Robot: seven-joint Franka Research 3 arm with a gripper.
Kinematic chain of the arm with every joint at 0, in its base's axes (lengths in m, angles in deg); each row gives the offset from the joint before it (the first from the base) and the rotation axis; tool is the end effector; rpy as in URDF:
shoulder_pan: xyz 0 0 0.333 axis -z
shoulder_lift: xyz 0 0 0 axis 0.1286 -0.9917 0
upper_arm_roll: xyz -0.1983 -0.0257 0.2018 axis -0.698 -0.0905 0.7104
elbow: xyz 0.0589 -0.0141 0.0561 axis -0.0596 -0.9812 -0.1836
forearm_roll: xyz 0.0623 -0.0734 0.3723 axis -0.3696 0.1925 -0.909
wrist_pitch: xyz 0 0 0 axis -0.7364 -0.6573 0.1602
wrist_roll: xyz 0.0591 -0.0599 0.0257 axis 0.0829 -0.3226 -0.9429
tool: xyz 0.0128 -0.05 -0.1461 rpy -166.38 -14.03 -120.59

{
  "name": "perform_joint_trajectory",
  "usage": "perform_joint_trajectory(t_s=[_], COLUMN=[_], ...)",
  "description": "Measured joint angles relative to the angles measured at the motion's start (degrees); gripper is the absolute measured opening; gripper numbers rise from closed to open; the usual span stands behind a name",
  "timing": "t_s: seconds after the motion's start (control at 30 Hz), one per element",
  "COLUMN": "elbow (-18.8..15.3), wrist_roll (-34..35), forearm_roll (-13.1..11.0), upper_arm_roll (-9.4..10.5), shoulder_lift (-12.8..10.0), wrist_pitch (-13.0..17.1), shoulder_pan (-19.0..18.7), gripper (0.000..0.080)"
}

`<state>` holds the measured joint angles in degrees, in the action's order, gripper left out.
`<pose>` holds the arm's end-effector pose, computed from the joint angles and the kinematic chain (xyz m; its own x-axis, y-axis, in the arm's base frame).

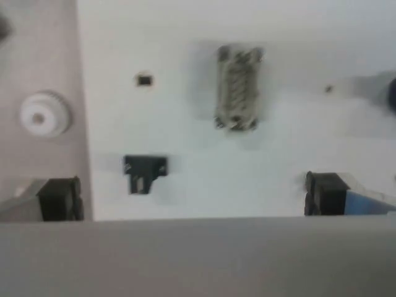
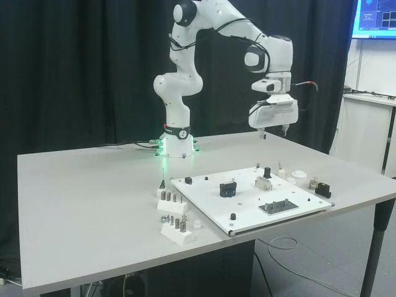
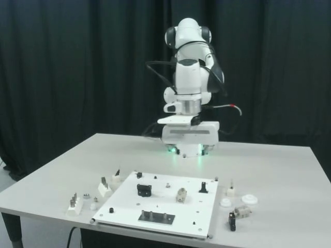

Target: Pick Ethernet.

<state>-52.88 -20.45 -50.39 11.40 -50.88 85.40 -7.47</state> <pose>0.5454 0.1096 0.3039 0.7502 -0.6612 -0.0082 -0.6612 -0.7500 -0.0162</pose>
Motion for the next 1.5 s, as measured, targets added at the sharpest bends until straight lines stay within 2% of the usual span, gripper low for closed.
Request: perform_joint_trajectory(t_s=[0.43, 0.7, 1.07, 1.5], elbow=[-4.8, -8.3, -13.5, -17.7], wrist_roll=[8.0, 13.7, 20.8, 27.2], forearm_roll=[0.7, 2.4, 4.6, 5.2], upper_arm_roll=[2.26, 4.01, 7.82, 10.65], shoulder_lift=[3.0, 4.2, 5.2, 5.4], wrist_pitch=[1.9, 5.6, 11.5, 17.3], shoulder_pan=[-4.9, -7.0, -7.5, -7.5], gripper=[0.08, 0.08, 0.08, 0.08])
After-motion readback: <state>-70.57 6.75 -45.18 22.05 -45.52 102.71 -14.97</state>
